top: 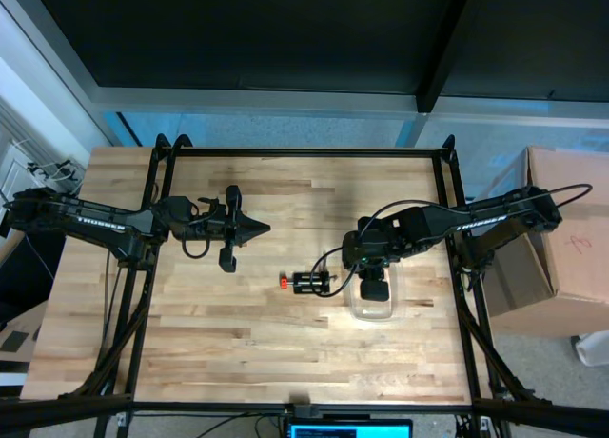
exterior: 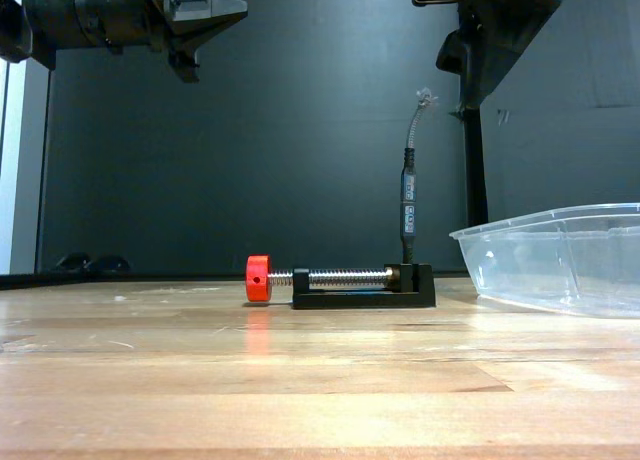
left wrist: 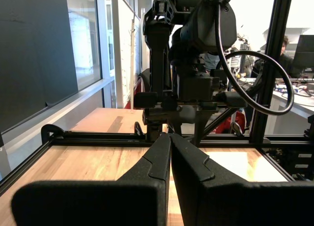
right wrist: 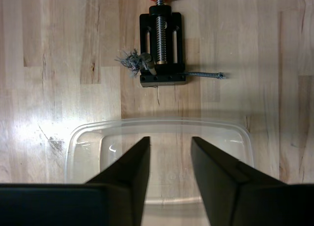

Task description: Remove the USB-C connector from the USB-C receptacle and place in the container

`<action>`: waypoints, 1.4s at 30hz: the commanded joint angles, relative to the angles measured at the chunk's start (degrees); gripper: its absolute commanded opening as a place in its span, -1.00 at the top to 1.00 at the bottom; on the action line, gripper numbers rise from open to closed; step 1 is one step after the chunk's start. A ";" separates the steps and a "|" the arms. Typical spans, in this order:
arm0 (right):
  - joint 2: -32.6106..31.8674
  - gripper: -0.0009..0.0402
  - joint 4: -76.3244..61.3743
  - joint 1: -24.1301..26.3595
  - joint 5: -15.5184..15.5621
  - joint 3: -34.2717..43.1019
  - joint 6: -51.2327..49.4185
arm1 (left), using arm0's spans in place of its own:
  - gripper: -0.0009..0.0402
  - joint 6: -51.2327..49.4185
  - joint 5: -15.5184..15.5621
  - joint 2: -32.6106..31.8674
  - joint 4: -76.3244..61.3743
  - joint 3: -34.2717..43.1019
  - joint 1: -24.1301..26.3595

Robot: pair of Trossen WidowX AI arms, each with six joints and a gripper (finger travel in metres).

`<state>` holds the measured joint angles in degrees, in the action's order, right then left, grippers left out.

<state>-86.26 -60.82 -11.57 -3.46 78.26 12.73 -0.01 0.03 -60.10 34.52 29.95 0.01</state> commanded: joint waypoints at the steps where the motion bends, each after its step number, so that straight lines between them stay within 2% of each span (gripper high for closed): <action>1: -0.22 0.13 0.04 -0.04 -0.02 -0.07 0.07 | 0.96 0.00 0.00 0.00 0.00 0.00 0.00; 7: -0.96 -0.04 0.39 -0.09 -0.07 -0.09 0.07 | 0.96 0.00 0.00 0.00 0.00 0.00 -0.02; 13: -3.26 -0.04 1.57 -0.11 -0.04 0.70 0.07 | 0.96 0.00 0.00 0.00 0.00 0.00 -0.02; 27: -11.67 -0.04 1.07 -0.20 -0.17 8.13 0.02 | 0.96 0.00 0.00 0.00 0.00 0.00 -0.02; 42: -14.67 -0.03 1.49 -0.33 0.04 9.20 -0.02 | 0.96 0.00 0.00 -0.02 0.00 0.00 -0.02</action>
<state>-100.77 -59.31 -11.90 -3.44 87.44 12.95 -0.01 0.03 -60.10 34.52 29.93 0.01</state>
